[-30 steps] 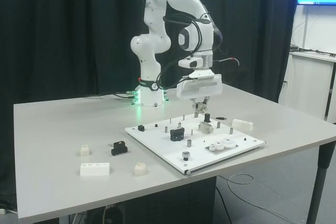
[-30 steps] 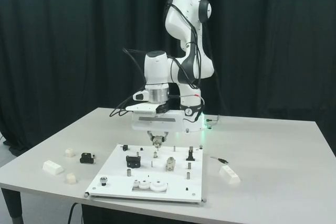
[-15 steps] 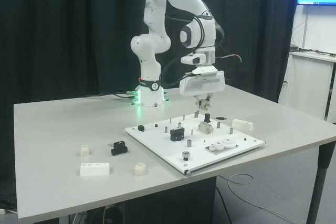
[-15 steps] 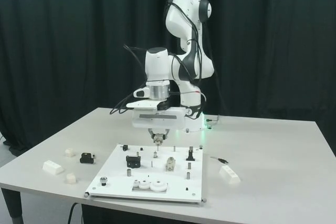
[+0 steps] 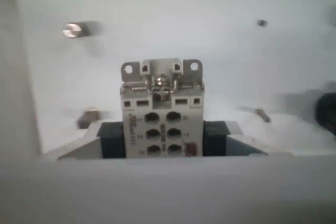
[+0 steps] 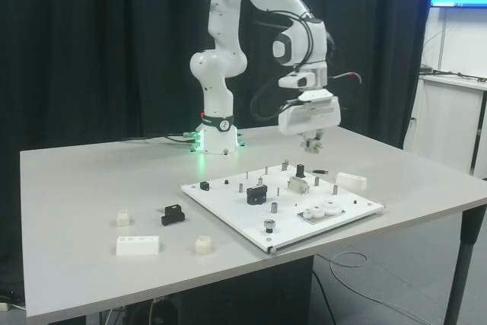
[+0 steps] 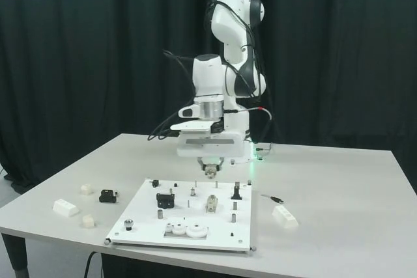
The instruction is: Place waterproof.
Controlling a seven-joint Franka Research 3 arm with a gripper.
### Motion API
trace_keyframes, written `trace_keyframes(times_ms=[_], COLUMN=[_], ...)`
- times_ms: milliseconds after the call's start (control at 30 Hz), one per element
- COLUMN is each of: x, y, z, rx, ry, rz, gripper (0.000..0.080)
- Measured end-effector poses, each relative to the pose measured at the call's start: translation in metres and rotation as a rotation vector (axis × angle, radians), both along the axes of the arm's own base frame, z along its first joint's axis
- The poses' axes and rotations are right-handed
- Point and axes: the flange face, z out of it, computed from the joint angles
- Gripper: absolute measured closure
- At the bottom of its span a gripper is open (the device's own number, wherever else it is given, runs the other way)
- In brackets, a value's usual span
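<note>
The gripper (image 7: 210, 172) pinches a small white connector (image 5: 161, 109), long axis vertical, held in the air above the white board (image 7: 221, 241). Its likely seat lies straight below, near the board's twelve o'clock edge.

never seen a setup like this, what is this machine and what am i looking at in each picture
It is a white robot arm bolted on a grey table. Two pictures come from cameras standing in the room. The third looks down from the arm's wrist.

Its end effector hangs above a white board that carries small posts, a black block and white gears.

The wrist camera looks down at a pale connector block with round holes, standing on the board.

Loose white and black parts lie on the table beside the board. Whether anything is held cannot be made out.
</note>
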Motion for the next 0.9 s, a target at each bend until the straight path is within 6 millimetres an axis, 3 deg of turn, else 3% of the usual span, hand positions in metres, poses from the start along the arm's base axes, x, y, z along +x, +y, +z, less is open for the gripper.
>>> trace_keyframes(times_ms=[267,500,900], x=[-0.002,-0.002,0.016], y=[0.037,0.065,0.124], z=[-0.002,-0.006,-0.022], rx=[0.003,0.011,0.014], ry=[0.003,0.013,0.004], rz=[0.064,0.012,-0.042], gripper=[0.0492,0.0492,0.0492])
